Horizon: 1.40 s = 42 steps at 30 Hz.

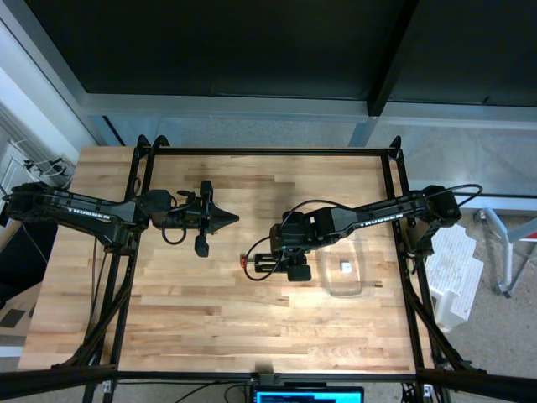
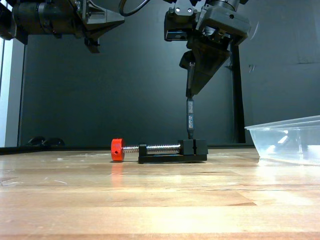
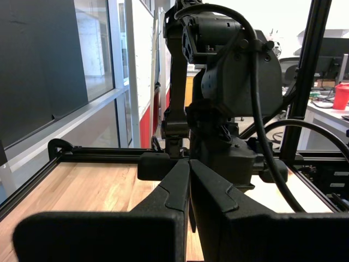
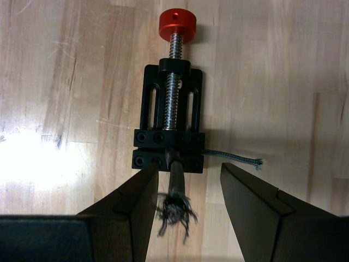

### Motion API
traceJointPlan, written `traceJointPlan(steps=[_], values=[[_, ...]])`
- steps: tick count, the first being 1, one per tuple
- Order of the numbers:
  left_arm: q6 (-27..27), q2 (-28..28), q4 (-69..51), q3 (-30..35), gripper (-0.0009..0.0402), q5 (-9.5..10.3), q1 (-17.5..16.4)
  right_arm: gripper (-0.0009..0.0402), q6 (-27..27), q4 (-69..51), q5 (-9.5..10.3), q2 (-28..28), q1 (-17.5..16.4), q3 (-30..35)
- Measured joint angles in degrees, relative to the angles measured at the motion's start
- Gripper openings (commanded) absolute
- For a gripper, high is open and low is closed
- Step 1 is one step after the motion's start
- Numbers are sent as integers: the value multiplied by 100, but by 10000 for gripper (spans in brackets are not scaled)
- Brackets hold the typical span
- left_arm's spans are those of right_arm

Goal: Remove the USB-C connector from taskboard and place in the container

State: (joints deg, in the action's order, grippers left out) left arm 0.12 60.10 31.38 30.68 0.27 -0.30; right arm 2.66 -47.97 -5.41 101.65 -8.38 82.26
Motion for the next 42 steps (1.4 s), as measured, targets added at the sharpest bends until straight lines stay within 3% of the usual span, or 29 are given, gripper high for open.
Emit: traceJointPlan(steps=[16, 20, 42], values=[[0, 0, 0, 2, 0, 0, 0, 153, 120, 286, -22, 203, -57, -37], [-2, 0, -2, 0, 0, 0, 0, 135, 142, 280, -98, 205, -57, -39], [0, 0, 0, 2, 0, 0, 0, 39, 240, 234, -98, 205, -50, -83]])
